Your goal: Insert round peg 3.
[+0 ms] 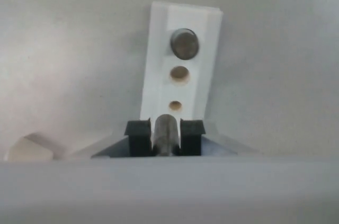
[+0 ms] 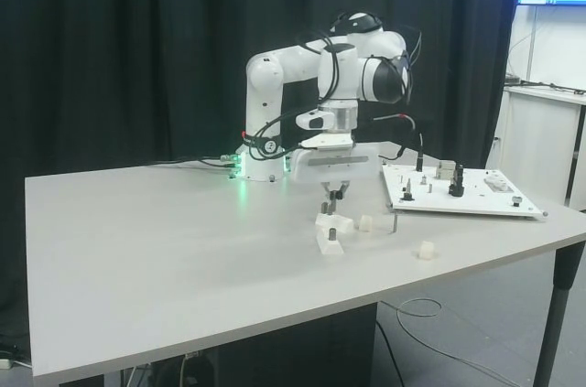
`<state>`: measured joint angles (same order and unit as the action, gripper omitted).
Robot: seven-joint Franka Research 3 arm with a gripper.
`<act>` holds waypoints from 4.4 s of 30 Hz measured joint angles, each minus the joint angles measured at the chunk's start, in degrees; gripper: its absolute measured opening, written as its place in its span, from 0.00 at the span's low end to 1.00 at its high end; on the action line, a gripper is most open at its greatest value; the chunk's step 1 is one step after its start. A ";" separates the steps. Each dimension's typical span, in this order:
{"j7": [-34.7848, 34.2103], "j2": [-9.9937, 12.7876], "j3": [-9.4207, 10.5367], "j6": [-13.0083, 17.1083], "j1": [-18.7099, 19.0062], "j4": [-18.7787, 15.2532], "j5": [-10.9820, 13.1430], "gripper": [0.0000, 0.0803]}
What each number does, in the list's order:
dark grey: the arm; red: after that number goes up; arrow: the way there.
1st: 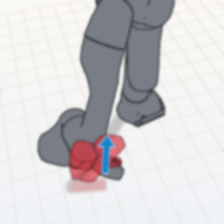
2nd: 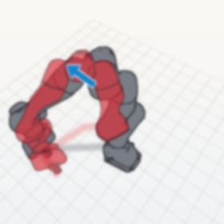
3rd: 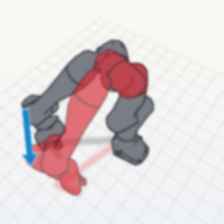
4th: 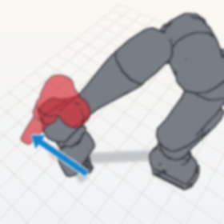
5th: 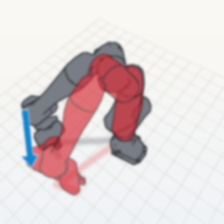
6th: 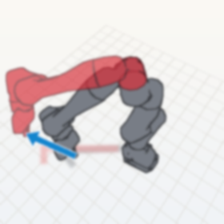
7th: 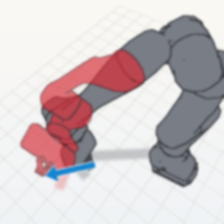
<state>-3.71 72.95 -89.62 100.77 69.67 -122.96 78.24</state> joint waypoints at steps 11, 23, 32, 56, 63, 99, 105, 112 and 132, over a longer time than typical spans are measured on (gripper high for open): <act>2.52 -0.36 -0.04 0.85 3.20 0.17 3.31 0.14; -0.28 -0.86 -0.14 2.36 8.25 0.63 5.95 0.14; -4.74 -1.01 -0.14 4.26 12.32 1.74 6.54 0.14; -16.69 -2.09 -0.25 7.93 21.75 6.05 5.52 0.14; -18.80 -2.55 -1.25 7.71 24.85 7.87 3.12 0.14; -38.19 -3.96 -5.23 -2.44 39.44 20.27 -11.64 0.14; -39.34 -3.96 -5.50 -3.90 41.35 21.50 -12.55 0.14; -41.35 -3.92 -5.45 -5.87 44.14 22.27 -12.69 0.14; -48.44 -1.25 -0.73 -1.65 46.56 27.59 -12.66 0.14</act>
<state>-52.15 71.70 -90.35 99.12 116.24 -95.37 65.58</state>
